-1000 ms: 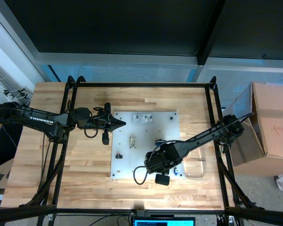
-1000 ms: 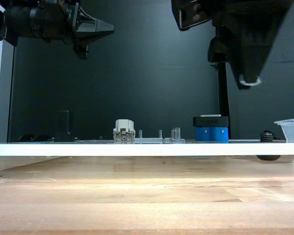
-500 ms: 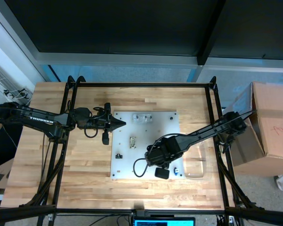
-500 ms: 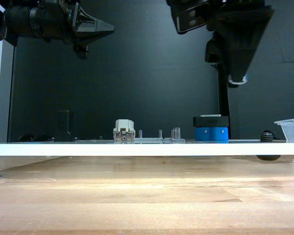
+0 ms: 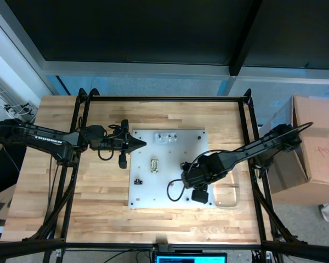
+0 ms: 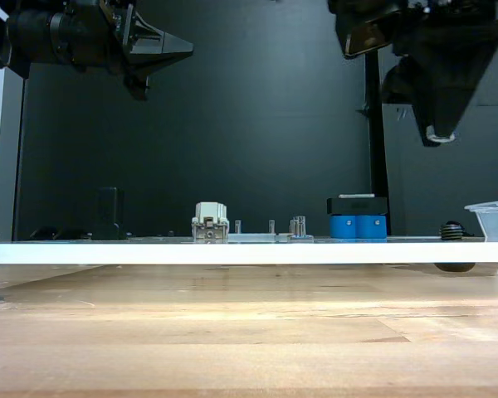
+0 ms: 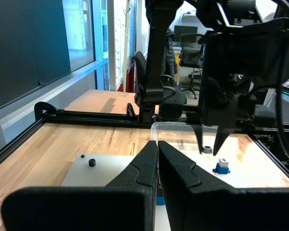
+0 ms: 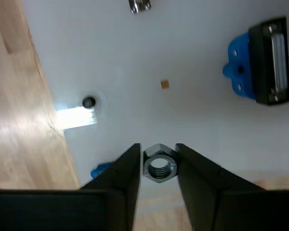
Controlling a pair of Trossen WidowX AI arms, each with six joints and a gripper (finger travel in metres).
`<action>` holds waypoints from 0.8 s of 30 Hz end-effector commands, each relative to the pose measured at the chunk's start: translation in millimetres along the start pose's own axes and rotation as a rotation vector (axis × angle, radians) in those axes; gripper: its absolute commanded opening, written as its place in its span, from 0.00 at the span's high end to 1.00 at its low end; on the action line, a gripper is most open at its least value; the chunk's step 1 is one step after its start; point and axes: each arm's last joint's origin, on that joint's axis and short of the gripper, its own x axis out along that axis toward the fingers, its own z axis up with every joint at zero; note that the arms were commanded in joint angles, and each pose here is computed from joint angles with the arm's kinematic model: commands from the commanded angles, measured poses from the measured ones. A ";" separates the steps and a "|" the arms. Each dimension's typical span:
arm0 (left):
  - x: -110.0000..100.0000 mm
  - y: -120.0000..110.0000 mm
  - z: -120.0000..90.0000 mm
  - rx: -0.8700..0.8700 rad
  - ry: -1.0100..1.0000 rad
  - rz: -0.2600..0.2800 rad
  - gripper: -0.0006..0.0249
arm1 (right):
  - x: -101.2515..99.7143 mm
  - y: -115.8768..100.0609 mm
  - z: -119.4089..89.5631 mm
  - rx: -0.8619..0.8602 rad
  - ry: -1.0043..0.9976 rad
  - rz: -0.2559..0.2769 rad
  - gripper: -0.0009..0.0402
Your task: Unfasten the M12 nut and place it in the container
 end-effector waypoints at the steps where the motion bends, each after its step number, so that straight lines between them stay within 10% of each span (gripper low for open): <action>1: 0.0 0.0 0.0 0.000 0.000 0.000 0.98 | -0.4 -7.6 -11.3 0.006 0.004 -0.004 0.52; 11: 0.0 0.0 0.0 0.000 0.000 0.000 0.98 | -7.4 -29.4 -50.2 0.041 0.000 0.003 0.27; 24: 0.0 0.0 0.0 0.000 0.000 0.000 0.98 | -12.8 -39.2 -88.3 0.009 0.006 0.012 0.34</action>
